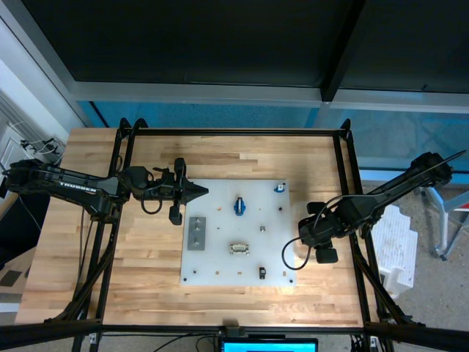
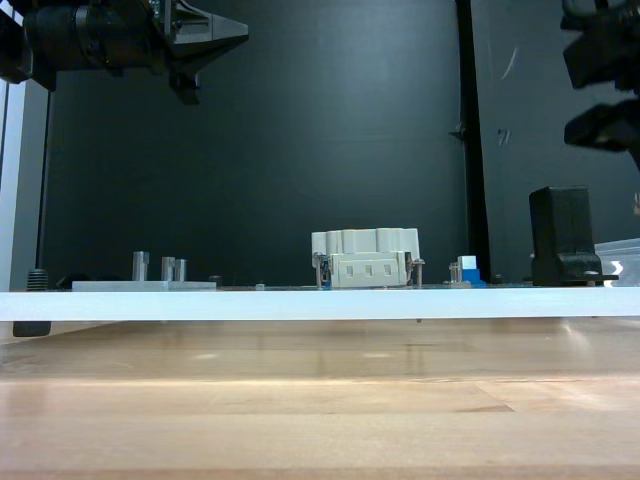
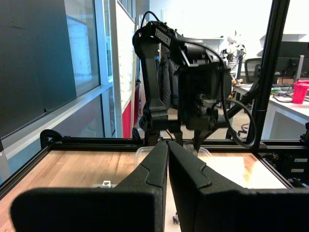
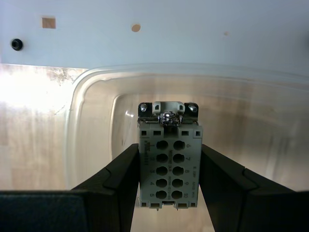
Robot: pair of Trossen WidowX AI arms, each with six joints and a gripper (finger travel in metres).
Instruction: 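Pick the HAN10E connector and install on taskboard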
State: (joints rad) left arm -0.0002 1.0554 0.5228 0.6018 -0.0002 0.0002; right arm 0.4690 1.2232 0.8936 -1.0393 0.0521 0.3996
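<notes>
Above the taskboard's (image 1: 220,273) far-left corner hangs one left gripper (image 1: 204,191), fingers pressed together, empty. One beige connector (image 1: 237,250) sits near-middle on the board, open plate around it. Right of the board, over one clear tray (image 4: 91,121), the right gripper (image 4: 169,148) clamps one HAN10E connector (image 4: 169,174).

- A light wooden plank table (image 1: 132,279) fills the high view, ringed by a black metal frame (image 1: 234,133).
- At 12 o'clock, a teal-blue strip (image 1: 220,116) lies under dark grey panels (image 1: 183,37).
- At 3 o'clock, there is speckled grey floor (image 1: 440,293).
- At 6 o'clock, a blue screen (image 1: 268,345) glows.
- The left wrist view shows tall bright windows (image 3: 82,53) and a white desk (image 3: 285,104) bearing a red cup (image 3: 300,92).
</notes>
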